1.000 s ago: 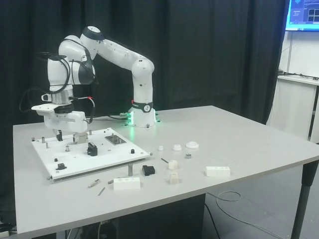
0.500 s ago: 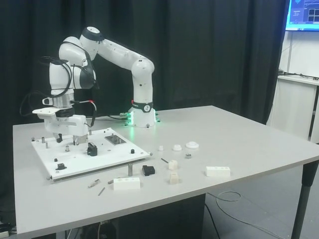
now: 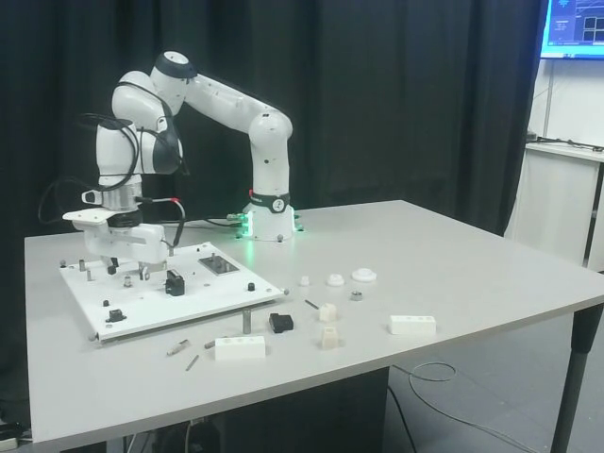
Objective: Remove BNC.
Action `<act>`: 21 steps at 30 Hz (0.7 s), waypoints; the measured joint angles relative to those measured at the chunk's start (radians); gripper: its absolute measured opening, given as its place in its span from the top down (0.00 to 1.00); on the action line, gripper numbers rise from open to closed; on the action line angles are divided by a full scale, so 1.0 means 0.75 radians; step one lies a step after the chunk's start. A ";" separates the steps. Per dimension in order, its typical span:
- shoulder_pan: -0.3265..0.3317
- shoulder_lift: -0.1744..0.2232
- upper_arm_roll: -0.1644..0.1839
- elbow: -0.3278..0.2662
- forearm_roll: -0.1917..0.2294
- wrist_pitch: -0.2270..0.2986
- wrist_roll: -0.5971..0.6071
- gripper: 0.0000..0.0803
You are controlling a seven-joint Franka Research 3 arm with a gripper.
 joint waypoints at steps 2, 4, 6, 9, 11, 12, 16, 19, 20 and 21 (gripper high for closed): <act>0.000 0.000 -0.006 -0.001 -0.001 0.004 -0.002 0.00; 0.000 0.000 -0.011 -0.002 -0.001 0.008 -0.004 0.00; 0.000 0.000 -0.016 -0.003 -0.001 0.015 -0.009 0.00; 0.000 0.000 -0.024 -0.005 -0.001 0.025 -0.021 0.00; 0.000 0.000 -0.030 -0.006 -0.001 0.034 -0.028 0.00; 0.000 0.000 -0.032 -0.007 -0.001 0.039 -0.030 0.00; 0.000 0.000 -0.038 -0.008 -0.001 0.048 -0.030 0.12; -0.001 0.000 -0.039 -0.008 -0.001 0.048 -0.030 0.12; -0.001 0.000 -0.039 -0.008 -0.001 0.048 -0.030 0.12; -0.001 0.000 -0.039 -0.008 -0.001 0.048 -0.030 0.12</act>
